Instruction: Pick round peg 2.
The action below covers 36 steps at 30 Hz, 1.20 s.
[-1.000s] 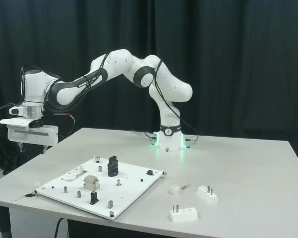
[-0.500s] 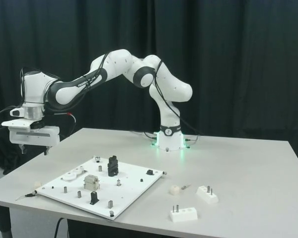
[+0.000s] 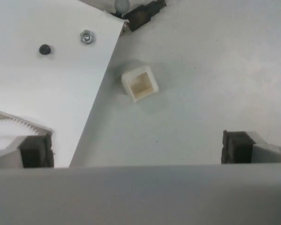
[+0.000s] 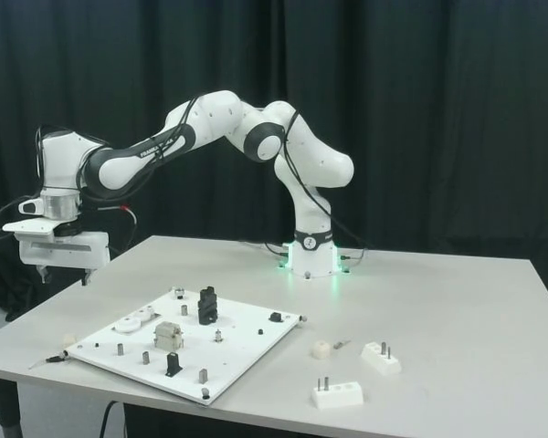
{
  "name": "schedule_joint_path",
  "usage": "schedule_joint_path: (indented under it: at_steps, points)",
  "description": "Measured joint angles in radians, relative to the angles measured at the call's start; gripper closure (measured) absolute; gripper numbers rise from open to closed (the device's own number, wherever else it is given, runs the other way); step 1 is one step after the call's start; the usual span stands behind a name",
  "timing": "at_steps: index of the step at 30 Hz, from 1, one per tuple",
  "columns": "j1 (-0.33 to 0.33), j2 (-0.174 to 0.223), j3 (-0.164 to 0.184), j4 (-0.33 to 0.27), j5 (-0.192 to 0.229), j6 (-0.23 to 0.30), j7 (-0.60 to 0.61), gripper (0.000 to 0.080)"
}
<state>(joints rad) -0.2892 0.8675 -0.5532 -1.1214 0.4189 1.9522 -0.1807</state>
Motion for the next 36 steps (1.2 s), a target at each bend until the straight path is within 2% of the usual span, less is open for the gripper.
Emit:
schedule_joint_path:
  at_steps: [12, 25, 30, 36]
  points:
    - [0.000, -0.001, -0.013, 0.010, 0.006, -0.030, 0.000, 0.0003]
    - [0.001, -0.002, -0.033, 0.045, 0.016, -0.117, 0.025, 0.0003]
    - [0.005, -0.009, -0.042, 0.051, 0.032, -0.163, 0.073, 0.0003]
    - [0.020, -0.027, -0.052, 0.050, 0.063, -0.258, 0.154, 0.0003]
